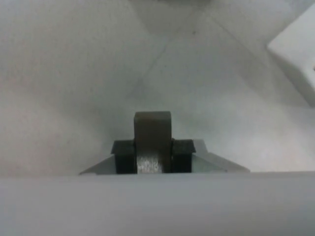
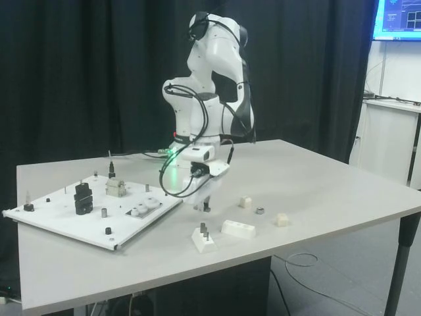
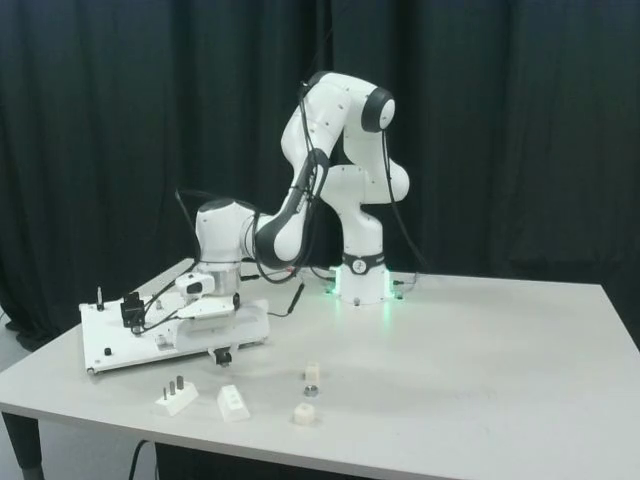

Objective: Place square peg 4.

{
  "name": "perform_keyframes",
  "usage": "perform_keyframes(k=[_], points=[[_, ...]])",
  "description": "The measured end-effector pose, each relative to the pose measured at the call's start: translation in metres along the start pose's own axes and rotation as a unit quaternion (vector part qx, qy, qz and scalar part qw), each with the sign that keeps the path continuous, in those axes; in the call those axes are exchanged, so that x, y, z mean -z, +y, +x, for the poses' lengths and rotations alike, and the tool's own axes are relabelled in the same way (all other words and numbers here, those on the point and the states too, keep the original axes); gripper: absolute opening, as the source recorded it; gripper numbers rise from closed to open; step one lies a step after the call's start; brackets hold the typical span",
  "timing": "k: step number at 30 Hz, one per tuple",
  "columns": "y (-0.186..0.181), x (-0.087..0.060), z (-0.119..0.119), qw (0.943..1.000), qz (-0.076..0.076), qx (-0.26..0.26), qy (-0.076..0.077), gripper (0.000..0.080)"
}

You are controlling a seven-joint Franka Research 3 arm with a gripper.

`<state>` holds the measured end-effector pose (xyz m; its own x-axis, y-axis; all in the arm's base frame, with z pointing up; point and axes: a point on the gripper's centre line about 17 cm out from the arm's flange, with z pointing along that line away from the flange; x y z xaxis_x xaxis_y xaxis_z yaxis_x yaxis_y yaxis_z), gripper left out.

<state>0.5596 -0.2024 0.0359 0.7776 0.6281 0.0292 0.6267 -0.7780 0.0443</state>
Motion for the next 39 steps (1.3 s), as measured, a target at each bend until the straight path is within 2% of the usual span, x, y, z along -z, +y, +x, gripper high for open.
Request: perform_keyframes(k=[10,29,30,35,36,39], points=[[-0.009,-0.011,0.006,0.9999,0.012,-0.005,0.002,0.015],[-0.013,-0.013,0.01,0.9998,0.016,-0.009,0.002,0.015],[-0.013,-0.013,0.01,0.9998,0.016,-0.009,0.002,0.0622],[-0.013,-0.01,0.011,0.9998,0.017,-0.012,0.004,0.0622],[-0.013,-0.01,0.011,0.9998,0.017,-0.012,0.004,0.0755],[-0.014,-0.008,0.012,0.9997,0.019,-0.013,0.006,0.0755]])
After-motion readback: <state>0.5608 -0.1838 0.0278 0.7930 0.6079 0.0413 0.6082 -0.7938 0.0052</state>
